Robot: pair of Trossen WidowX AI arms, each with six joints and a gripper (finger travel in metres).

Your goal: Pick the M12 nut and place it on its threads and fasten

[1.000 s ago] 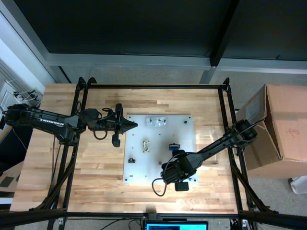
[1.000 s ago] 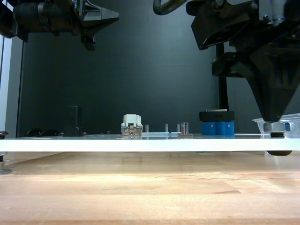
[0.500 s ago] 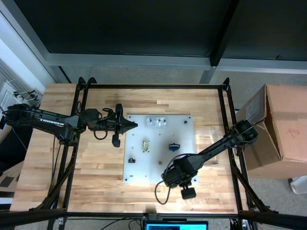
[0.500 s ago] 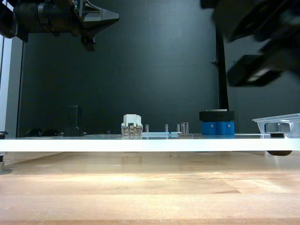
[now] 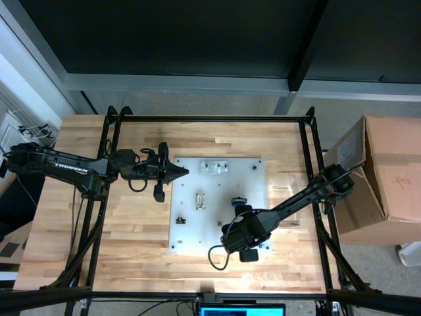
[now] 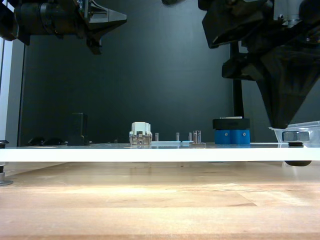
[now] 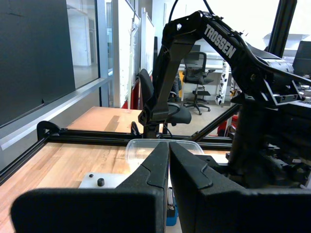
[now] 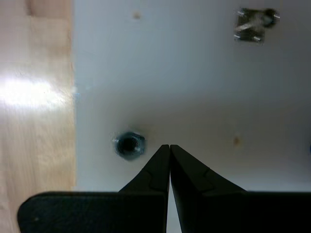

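The right tool (image 8: 169, 147), closed and empty, is poised over the flat white board (image 8: 204, 73). Just beside its tips, the small silver hexagonal nut (image 8: 129, 145) is seated free on its black ribbed stud (image 6: 295, 144). The left tool (image 5: 181, 171), closed, is held far beyond.

The left arm (image 5: 66, 168) reaches in from 9 o'clock and lies level. The left gripper (image 5: 183, 171) is held high and points toward 3 o'clock, its jaws pressed together with nothing between them. The right arm (image 5: 296, 201) slants in from 3 o'clock toward 7 o'clock. The right gripper (image 6: 281, 124) points straight down at about 5 o'clock, jaws closed tip to tip and gripping nothing.
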